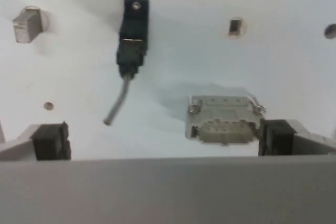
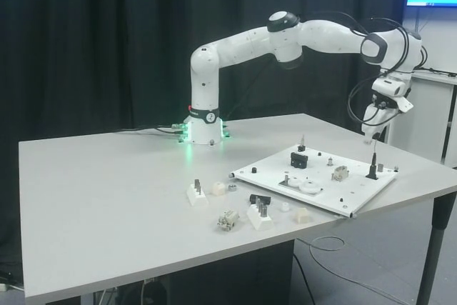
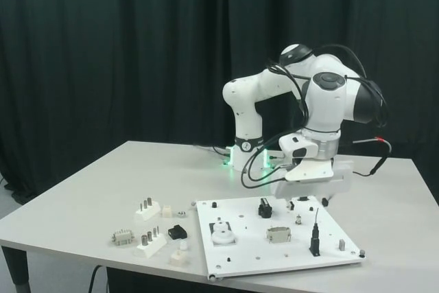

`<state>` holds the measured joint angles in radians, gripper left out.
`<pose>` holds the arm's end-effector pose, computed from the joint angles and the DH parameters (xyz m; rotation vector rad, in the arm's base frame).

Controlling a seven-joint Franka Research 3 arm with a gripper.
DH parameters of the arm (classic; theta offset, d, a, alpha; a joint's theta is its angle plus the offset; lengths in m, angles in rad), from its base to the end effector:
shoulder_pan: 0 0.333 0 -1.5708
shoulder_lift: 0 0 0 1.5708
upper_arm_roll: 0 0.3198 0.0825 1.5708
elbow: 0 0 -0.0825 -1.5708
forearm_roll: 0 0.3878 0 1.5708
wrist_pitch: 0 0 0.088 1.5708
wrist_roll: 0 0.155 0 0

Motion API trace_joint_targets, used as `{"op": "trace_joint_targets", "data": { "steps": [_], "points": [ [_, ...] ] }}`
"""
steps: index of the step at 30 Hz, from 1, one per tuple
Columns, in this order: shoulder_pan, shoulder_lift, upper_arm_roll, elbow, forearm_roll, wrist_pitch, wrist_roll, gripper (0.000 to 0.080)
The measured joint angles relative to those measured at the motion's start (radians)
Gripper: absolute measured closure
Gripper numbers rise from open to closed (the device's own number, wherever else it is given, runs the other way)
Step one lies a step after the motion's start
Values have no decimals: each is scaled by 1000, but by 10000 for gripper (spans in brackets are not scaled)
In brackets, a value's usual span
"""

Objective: Pick small gear.

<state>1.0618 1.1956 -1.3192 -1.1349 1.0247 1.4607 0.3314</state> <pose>0.6696 0.2798 0.2786 2.9625 -0.5189 -0.2219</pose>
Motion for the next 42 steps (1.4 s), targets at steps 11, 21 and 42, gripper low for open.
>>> {"op": "trace_joint_targets", "data": {
  "steps": [11, 21, 42],
  "points": [
    [-23, 0, -47, -4, -29, -22, -1, 3],
    [-59, 0, -76, -41, -66, -25, -8, 3],
    [-63, 17, -120, -303, -47, 94, -34, 3]
  ]
}}
